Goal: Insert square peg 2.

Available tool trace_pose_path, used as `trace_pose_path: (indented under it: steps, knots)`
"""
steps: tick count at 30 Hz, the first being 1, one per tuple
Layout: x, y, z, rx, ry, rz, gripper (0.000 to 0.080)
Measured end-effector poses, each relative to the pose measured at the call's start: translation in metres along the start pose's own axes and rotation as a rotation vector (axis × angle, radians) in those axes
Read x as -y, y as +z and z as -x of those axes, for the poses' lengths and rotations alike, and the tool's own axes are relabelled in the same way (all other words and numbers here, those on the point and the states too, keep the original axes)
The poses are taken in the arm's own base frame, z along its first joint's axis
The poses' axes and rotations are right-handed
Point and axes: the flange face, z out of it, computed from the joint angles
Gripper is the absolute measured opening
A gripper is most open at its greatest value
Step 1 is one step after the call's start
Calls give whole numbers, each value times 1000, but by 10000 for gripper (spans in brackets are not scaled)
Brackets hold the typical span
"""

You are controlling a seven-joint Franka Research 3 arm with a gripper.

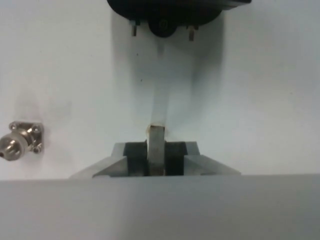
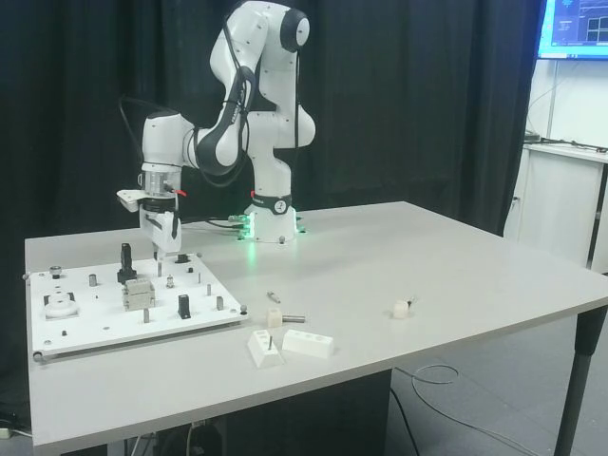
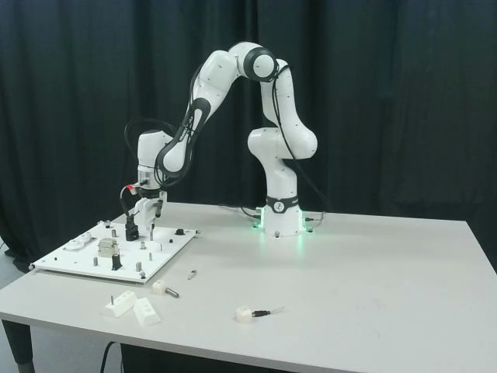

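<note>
On the grey table [image 2: 399, 256], the white board [image 2: 104, 318] lies under the gripper [image 1: 156, 165], clamped on the square peg [image 1: 156, 145].

We count one white arm [image 2: 249, 114] with one pincer [image 1: 156, 167], holding one square peg [image 1: 156, 150], and one grey bench [image 2: 399, 275] carrying one white board [image 2: 104, 318]. On the bare bench top we count two white blocks lying side by side [image 2: 290, 344], two smaller white pieces [image 2: 273, 317] [image 2: 400, 308], and two loose pins [image 3: 192, 273] [image 3: 172, 293]. The wrist view gives us one threaded connector [image 1: 20, 141] on the board, and the small posts standing there are too fine for us to number.
</note>
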Motion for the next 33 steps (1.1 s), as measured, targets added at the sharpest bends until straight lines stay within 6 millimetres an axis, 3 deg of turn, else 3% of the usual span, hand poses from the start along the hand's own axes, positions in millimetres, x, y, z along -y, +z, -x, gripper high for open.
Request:
trace_pose_path:
  steps: [33]
  knots:
    - [-3, 0, -6, 18, 140, -10, 67]
